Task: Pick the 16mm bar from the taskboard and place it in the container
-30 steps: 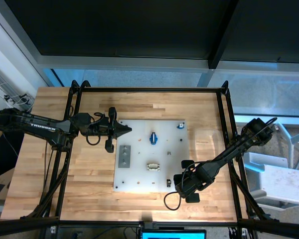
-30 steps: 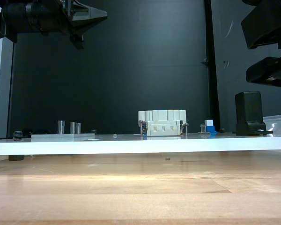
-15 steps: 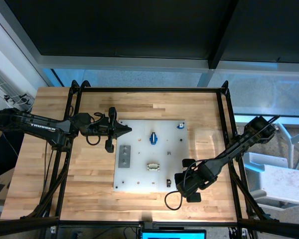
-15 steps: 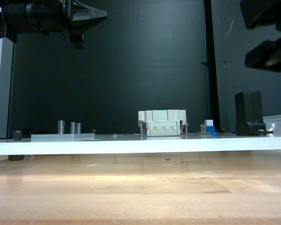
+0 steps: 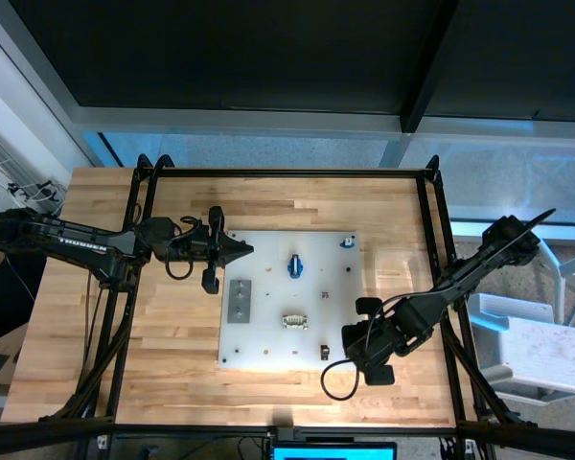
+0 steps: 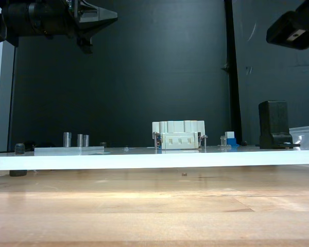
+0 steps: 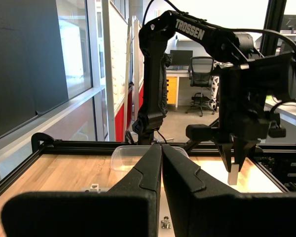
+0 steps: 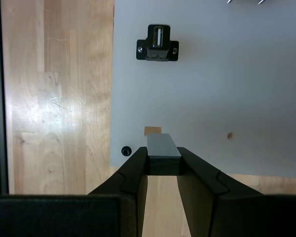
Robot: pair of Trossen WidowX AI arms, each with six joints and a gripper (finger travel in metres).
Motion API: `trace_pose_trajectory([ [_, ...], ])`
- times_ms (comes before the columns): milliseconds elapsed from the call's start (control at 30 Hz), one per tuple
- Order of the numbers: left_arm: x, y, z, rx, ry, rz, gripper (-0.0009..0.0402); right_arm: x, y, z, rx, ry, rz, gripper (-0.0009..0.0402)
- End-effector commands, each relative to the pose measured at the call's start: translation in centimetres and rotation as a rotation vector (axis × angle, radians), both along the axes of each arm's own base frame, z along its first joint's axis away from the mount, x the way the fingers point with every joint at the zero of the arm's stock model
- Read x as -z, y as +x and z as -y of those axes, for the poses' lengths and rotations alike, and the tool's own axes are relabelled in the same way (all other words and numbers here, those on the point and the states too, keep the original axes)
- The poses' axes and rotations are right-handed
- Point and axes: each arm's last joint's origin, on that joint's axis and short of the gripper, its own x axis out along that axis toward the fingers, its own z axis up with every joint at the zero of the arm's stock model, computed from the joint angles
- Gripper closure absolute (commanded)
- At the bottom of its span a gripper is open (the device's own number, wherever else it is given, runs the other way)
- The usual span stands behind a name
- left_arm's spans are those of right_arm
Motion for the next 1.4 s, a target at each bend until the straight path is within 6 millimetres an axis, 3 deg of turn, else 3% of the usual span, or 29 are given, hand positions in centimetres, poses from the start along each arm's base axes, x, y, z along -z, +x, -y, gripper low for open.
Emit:
trace_pose_trajectory([
  [33, 0.0, 0.0, 0.0, 0.0, 0.0, 0.0, 0.0393, -0.4, -0.2, 0.2, 0.014, -0.007, 0.016, 0.0389],
  [500, 0.0, 0.0, 0.0, 0.0, 0.0, 0.0, 0.0393, -0.6, -0.2, 1.5, 0.057, -0.013, 0.011, 0.0389],
  [800, 0.0, 0.0, 0.0, 0.0, 0.0, 0.0, 0.0393, -0.2, -1.4, 4.1, 0.111, -0.018, 0.003, 0.0389],
  [1400, 0.0, 0.0, 0.0, 0.0, 0.0, 0.0, 0.0393, 1.7, -6.8, 10.9, 0.271, -0.008, -0.001, 0.0389],
])
